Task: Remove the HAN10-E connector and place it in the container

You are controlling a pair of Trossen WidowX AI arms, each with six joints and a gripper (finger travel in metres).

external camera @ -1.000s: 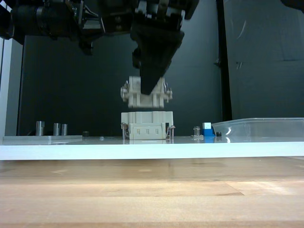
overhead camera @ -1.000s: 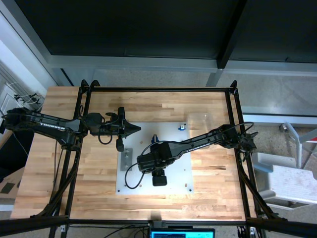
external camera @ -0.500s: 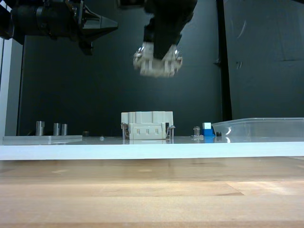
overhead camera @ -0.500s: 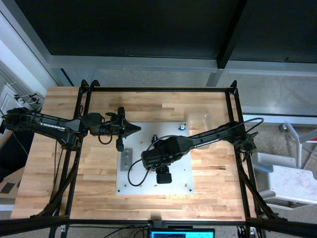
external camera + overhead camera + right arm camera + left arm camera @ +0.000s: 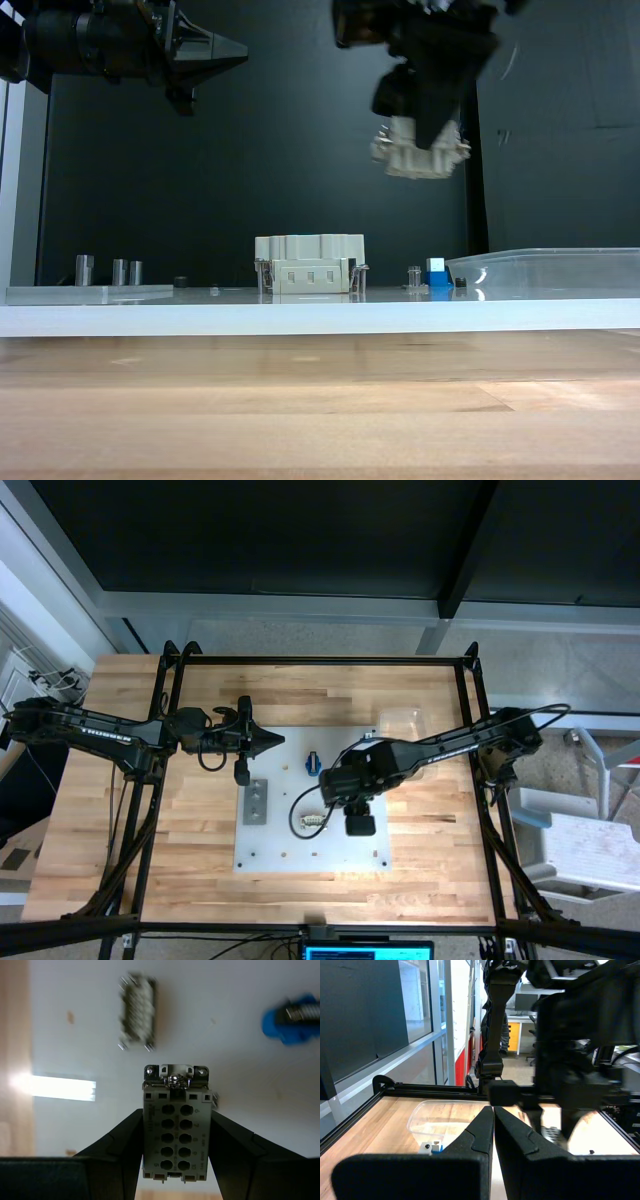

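From above, the right jaws have swung right from the middle of the board (image 5: 270, 855) toward the container (image 5: 400, 725), and their load is hidden. The left jaws stay parked at the board's far left.

The low view shows the connector (image 5: 420, 160) gripped high, now right of the socket (image 5: 308, 265) and short of the container's rim.

In the left wrist view, the closed left jaws point toward the container.

Only the right wrist view shows the connector's pin holes between the right jaws, with the socket and a blue part (image 5: 290, 1022) below.
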